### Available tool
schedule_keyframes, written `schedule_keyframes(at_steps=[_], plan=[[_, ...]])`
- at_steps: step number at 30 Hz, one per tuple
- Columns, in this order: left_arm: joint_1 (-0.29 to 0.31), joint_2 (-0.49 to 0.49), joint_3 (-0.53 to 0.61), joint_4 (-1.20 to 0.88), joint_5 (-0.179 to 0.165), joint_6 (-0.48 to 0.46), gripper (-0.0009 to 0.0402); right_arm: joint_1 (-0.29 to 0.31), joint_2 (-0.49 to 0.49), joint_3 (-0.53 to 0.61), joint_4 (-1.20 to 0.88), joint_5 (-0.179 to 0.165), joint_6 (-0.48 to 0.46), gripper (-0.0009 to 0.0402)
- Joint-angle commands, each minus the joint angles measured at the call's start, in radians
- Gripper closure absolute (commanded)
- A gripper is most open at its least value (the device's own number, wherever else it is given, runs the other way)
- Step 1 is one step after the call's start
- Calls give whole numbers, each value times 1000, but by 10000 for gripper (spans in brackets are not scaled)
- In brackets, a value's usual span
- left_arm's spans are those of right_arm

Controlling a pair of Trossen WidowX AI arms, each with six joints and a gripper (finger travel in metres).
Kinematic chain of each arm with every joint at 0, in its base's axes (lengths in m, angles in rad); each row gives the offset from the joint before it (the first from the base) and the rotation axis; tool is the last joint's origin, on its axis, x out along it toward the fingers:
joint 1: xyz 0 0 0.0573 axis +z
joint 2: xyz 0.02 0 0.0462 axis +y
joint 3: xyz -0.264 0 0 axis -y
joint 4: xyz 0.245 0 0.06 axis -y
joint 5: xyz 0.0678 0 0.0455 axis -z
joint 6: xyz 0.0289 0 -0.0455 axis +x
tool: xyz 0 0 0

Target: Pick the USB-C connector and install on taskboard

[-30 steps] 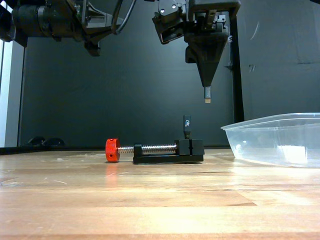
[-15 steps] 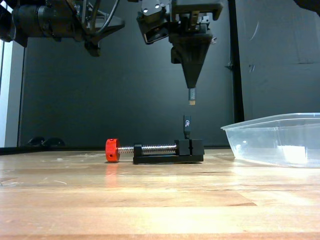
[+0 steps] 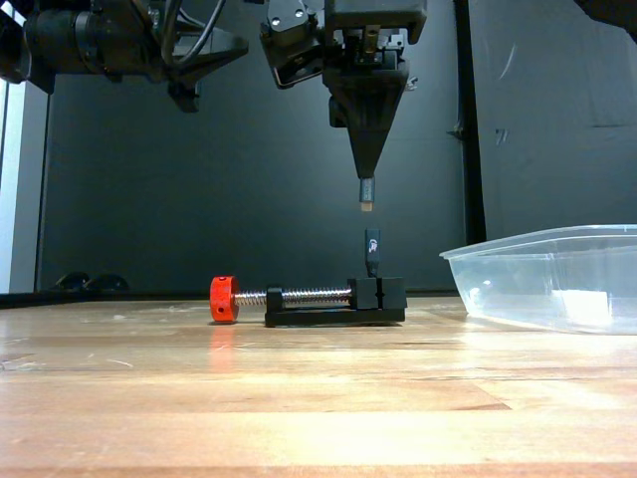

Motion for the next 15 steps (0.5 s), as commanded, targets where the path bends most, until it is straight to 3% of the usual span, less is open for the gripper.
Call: schedule_keyframes(at_steps=[1,7,15], plan=[[0,0,0,0,0,0,393,0,-2,-18,8,2,0,393],[0,0,0,0,0,0,393,0,-2,-31,13,27,-11,393],[0,0,0,1,0,0,393,0,-2,-34,14,19,-10,393]])
